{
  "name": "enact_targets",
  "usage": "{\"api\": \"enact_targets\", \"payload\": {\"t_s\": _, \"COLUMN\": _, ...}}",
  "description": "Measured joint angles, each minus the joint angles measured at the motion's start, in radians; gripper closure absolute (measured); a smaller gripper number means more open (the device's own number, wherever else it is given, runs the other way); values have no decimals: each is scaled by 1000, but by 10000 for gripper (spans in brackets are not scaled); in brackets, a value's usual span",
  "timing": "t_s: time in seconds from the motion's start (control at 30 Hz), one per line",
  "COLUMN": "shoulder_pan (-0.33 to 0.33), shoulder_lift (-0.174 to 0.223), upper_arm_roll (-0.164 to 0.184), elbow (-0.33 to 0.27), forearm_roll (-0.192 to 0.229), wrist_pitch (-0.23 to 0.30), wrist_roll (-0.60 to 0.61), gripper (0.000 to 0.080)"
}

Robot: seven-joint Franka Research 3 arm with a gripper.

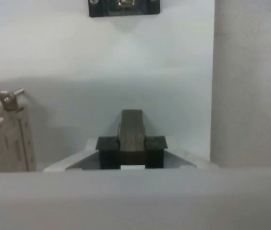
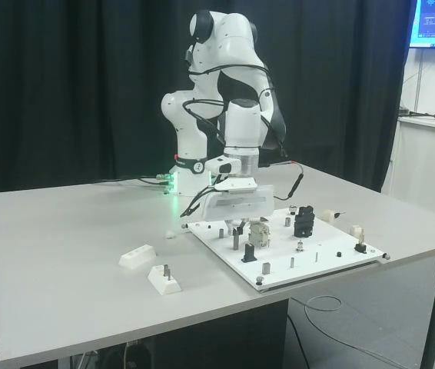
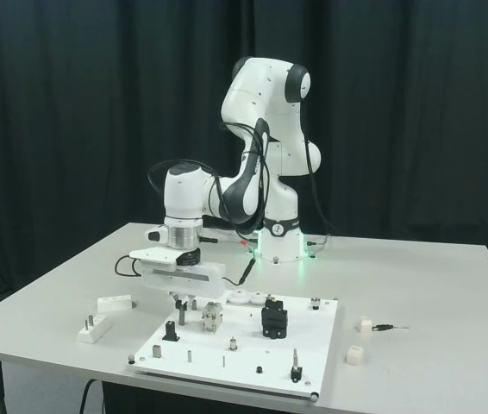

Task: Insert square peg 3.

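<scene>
In the wrist view my gripper [image 1: 131, 155] is shut on a dark grey square peg [image 1: 131, 127], one black finger pressed against each side of it. The peg sticks out past the fingertips over the white board [image 1: 126, 72]. The room views put the gripper [image 2: 237, 224] [image 3: 182, 298] low over the near left part of the white board [image 2: 317, 265] [image 3: 253, 358], with the peg [image 3: 181, 308] hanging just above the surface. I cannot make out the hole under the peg.
On the board stand a metal block [image 1: 6, 136] [image 3: 212, 317], a black part [image 2: 303, 221] [image 3: 272, 321], a black holder [image 3: 171, 331] and several thin pins. Two white blocks [image 2: 137, 256] [image 2: 164, 279] lie on the grey table [image 2: 64, 231] left of the board. Small white cubes [image 3: 354, 354] sit to its right.
</scene>
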Motion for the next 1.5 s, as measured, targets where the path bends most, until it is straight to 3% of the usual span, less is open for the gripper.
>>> {"api": "enact_targets", "payload": {"t_s": 0.77, "shoulder_pan": -2, "shoulder_lift": 0, "upper_arm_roll": -2, "elbow": 10, "forearm_roll": -10, "wrist_pitch": -48, "wrist_roll": 0, "gripper": 696}}
{"api": "enact_targets", "payload": {"t_s": 1.5, "shoulder_pan": -2, "shoulder_lift": 2, "upper_arm_roll": -1, "elbow": 11, "forearm_roll": -16, "wrist_pitch": -50, "wrist_roll": 0, "gripper": 696}}
